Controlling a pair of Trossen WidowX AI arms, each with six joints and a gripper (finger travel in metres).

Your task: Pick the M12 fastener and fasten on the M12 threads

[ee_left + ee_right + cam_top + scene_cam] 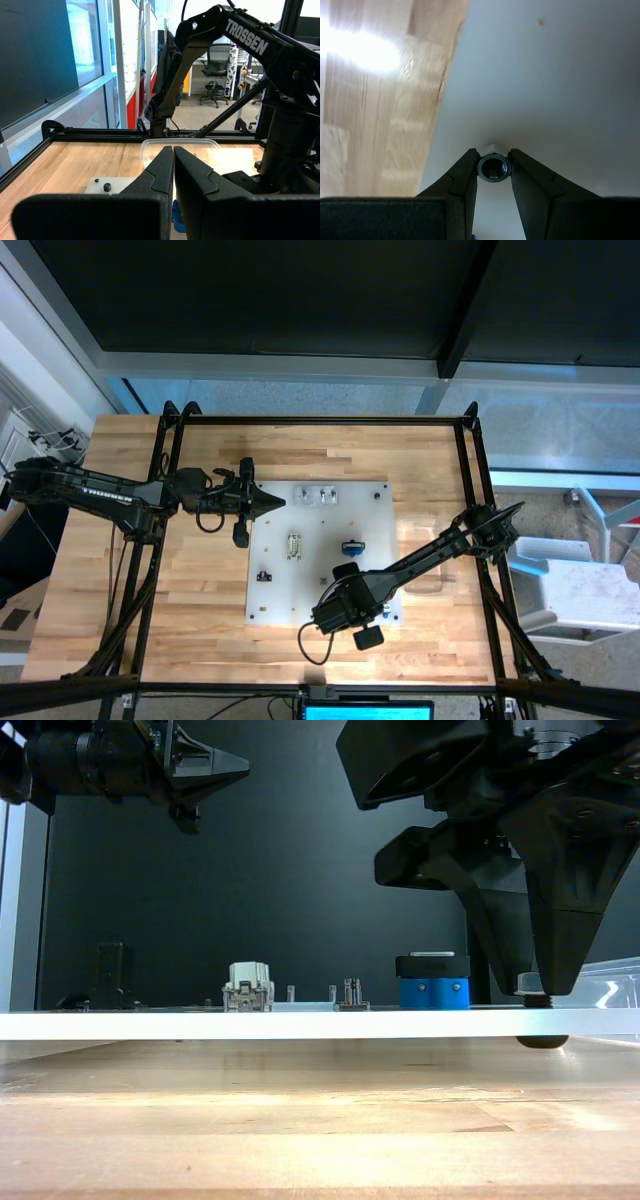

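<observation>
The right gripper [493, 156] clenches its jaws on the M12 nut [494, 167], bore down just above the black stud [540, 1002] at the near right edge of the white board [285, 600], lined up for threading; the left gripper [272, 502] hangs parked far left, jaws closed empty.

Seating of nut on stud masked
In the low view the top of the stud [540, 1002] is covered by the right gripper [545, 982]; whether the nut [494, 167] is seated cannot be told. The raised left gripper [240, 763] is cropped at the edge.

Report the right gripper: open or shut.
Right gripper, over the board's near right: shut, fingers pinching the nut. Left gripper: shut, above the board's left edge.
</observation>
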